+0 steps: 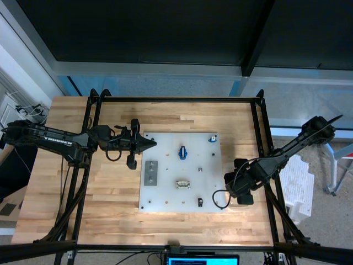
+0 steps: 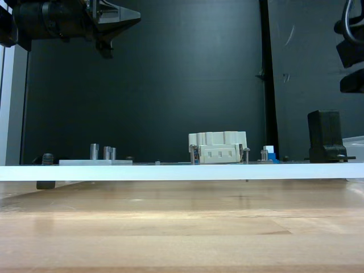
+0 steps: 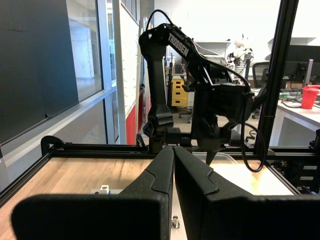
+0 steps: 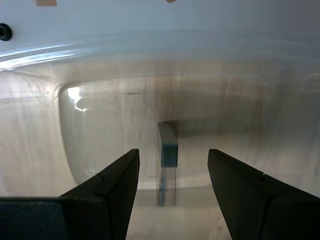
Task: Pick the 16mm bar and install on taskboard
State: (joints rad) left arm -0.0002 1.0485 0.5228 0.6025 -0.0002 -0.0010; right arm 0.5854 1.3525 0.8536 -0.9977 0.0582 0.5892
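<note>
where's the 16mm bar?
Right wrist view: 16mm bar lies in the clear tray right of the taskboard, under the open right gripper; shut left gripper hovers at board's left edge.

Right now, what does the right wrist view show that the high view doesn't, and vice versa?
Only right wrist: the 16mm bar lying in the clear tray, between the open fingers of the right gripper and touching neither.
Only high: the left gripper, shut, over the far-left corner of the taskboard; the grey block, blue knob and cream connector on the board.
Both: the right gripper at the tray, just off the taskboard's right edge.
</note>
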